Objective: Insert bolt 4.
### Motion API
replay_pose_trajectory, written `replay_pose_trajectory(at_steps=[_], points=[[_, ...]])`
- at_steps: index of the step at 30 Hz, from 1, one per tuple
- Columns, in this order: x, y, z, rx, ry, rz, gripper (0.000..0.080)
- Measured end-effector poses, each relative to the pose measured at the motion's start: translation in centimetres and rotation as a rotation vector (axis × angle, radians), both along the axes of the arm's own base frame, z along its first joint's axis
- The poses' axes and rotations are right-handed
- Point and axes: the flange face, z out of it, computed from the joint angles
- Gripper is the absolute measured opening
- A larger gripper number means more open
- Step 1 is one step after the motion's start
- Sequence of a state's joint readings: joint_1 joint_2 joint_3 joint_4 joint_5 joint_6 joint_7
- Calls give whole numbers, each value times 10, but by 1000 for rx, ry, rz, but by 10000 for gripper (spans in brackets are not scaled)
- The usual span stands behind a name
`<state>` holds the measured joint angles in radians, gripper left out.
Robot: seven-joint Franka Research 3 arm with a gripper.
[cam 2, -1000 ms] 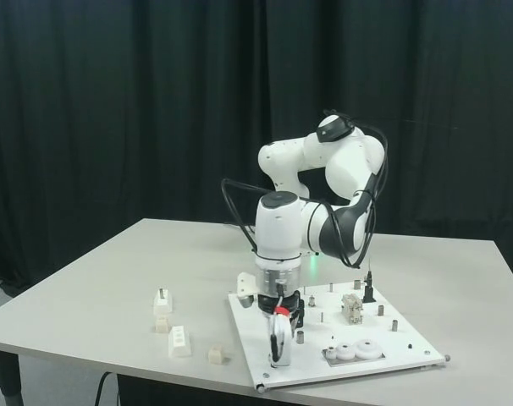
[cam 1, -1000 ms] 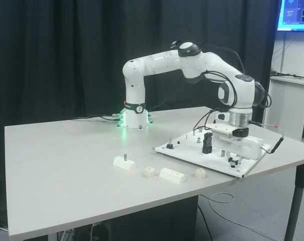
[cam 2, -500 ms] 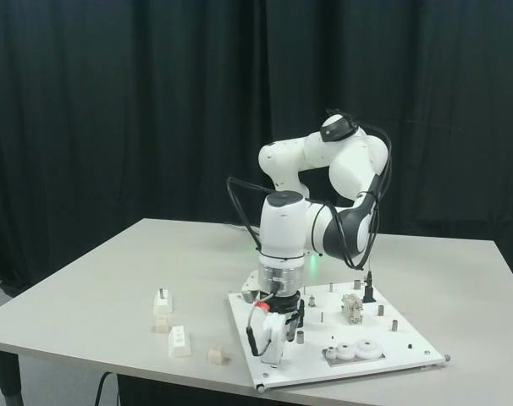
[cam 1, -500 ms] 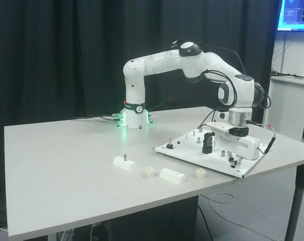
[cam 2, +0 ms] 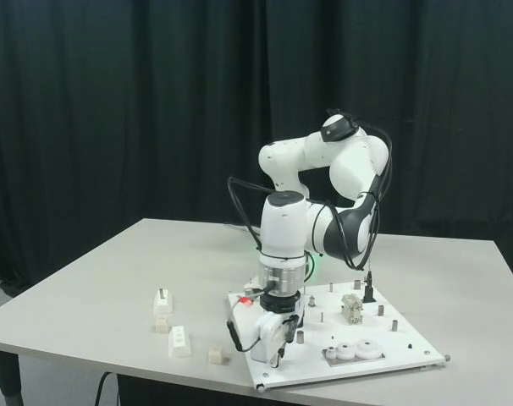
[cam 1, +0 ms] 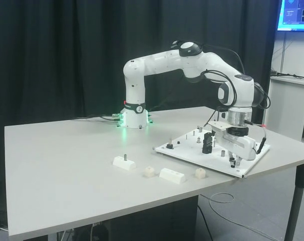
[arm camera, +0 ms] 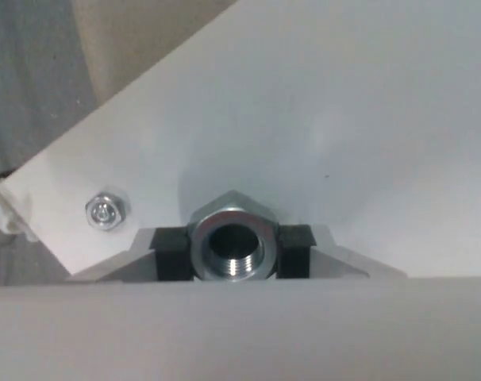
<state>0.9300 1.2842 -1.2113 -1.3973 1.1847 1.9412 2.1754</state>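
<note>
The end effector point(cam 1: 233, 159) points straight down at the near edge of the flat white assembly board point(cam 1: 184, 148), and its black fingertips point(arm camera: 171, 252) are clamped on either side of a grey metal bolt with a hexagonal head and threaded bore point(arm camera: 231, 236), pressed close to the board's surface; whether the shank has entered a hole cannot be seen. A small grey screw head point(arm camera: 105, 210) sits just beside the bolt near the board's corner. Above the board the white arm point(cam 1: 192, 57) arches over from its base point(cam 1: 132, 114), which glows green, farther back on the grey worktop point(cam 1: 56, 155). Beside the board lie small white blocks point(cam 1: 173, 175). Black curtains point(cam 2: 138, 101) close off the room behind.
</note>
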Motion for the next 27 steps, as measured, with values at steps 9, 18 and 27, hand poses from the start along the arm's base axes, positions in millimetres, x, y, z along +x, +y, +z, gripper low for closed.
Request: replay_pose_trajectory(at_steps=[9,18,27], points=[[0,-1,0,6,-8,-60,225],[0,-1,0,9,-10,-84,225],[0,-1,0,9,-10,-84,225]])
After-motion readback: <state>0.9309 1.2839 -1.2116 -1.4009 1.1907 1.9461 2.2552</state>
